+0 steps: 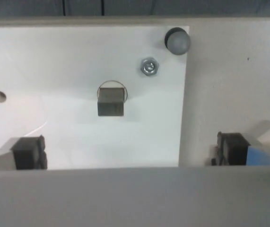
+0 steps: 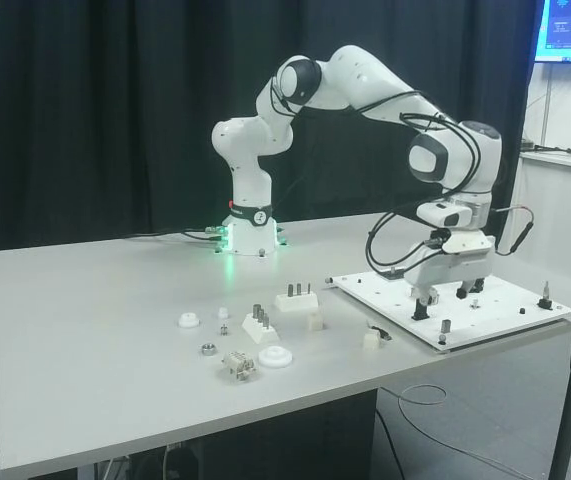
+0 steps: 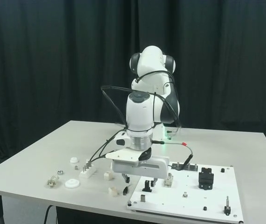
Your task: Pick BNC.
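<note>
The BNC (image 1: 110, 100) is a small grey connector with a square base and a round top. It stands upright on the white board (image 1: 54, 61) near the board's corner. It also shows as a short grey post (image 2: 446, 327) (image 3: 142, 198). My gripper (image 1: 130, 151) hangs above the board, open, with the BNC in view beyond the gap between the fingers and apart from both. One black fingertip (image 1: 28, 152) is over the board, the other (image 1: 231, 149) over the grey table. Nothing is between them. The room views show the gripper (image 2: 452, 290) (image 3: 141, 179) a little above the board.
A steel nut (image 1: 149, 66) and a black round foot (image 1: 177, 40) sit near the board's corner. A black part (image 3: 146, 185), a black block (image 3: 205, 178) and a post (image 3: 227, 207) stand on the board. Loose white discs (image 2: 275, 357), a pin holder (image 2: 296, 297) and small connectors (image 2: 237, 365) lie on the table beside it.
</note>
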Tool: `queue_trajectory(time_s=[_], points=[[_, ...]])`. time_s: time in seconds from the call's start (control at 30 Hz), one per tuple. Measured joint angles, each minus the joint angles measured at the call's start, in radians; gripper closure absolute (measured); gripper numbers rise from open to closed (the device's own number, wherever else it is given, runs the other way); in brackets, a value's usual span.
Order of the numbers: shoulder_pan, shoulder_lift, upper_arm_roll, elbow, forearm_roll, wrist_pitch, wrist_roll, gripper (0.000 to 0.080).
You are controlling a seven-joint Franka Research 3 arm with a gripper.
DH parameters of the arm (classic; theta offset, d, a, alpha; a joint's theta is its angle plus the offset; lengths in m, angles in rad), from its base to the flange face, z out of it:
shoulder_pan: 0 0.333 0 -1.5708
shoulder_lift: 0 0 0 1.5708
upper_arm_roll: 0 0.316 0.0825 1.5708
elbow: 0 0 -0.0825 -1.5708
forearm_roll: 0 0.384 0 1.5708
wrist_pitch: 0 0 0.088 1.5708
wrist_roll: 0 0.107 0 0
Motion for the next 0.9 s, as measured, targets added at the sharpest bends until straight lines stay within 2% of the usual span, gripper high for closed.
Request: queue_trajectory(time_s=[0.27,0.9], points=[[-0.001,-0.005,0.000,0.008,0.000,-0.016,0.000,0.0003],[-0.001,-0.005,-0.001,0.008,0.004,-0.017,-0.001,0.0003]])
